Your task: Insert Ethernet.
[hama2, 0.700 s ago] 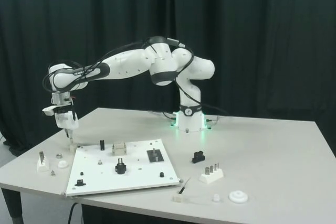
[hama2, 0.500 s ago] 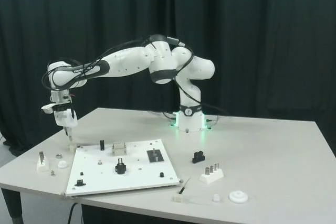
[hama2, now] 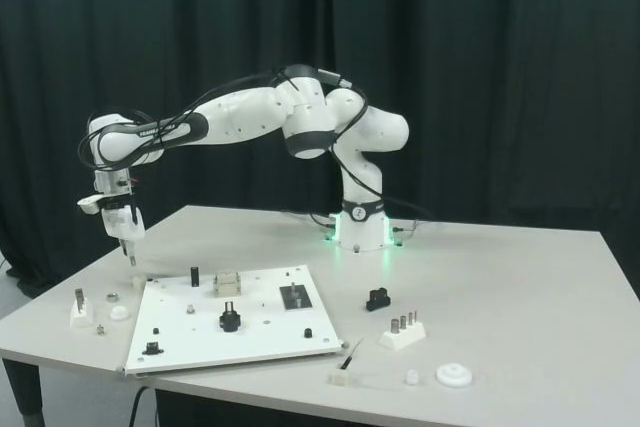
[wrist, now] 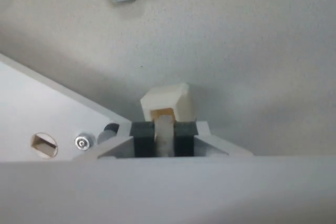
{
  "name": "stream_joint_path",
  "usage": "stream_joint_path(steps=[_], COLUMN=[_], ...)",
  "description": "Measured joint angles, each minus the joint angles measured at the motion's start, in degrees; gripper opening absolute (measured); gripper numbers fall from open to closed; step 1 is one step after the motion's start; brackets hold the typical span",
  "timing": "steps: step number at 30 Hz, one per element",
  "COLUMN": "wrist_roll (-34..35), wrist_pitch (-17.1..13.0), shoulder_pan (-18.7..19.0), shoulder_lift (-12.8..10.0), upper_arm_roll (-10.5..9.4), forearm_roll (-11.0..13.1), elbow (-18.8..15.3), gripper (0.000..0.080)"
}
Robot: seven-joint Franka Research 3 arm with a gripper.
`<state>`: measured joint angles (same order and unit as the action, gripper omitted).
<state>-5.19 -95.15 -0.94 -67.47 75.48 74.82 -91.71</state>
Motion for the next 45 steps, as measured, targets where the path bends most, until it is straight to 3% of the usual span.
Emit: stream_joint_path(steps=[18,30,45], wrist_roll=[8.57,18.56,32.74], wrist_pitch=[0.18,0.32,0.31], shoulder_pan=[0.06,0.98,4.13], shoulder_lift=[0.00,-0.01,-0.22], upper_arm_roll=[-0.12,-0.25,-1.46], forearm_roll=[-0.11,-0.30,-3.80], elbow=[3.18,8.92,17.05], gripper=[0.0071,0.0071,0.0071])
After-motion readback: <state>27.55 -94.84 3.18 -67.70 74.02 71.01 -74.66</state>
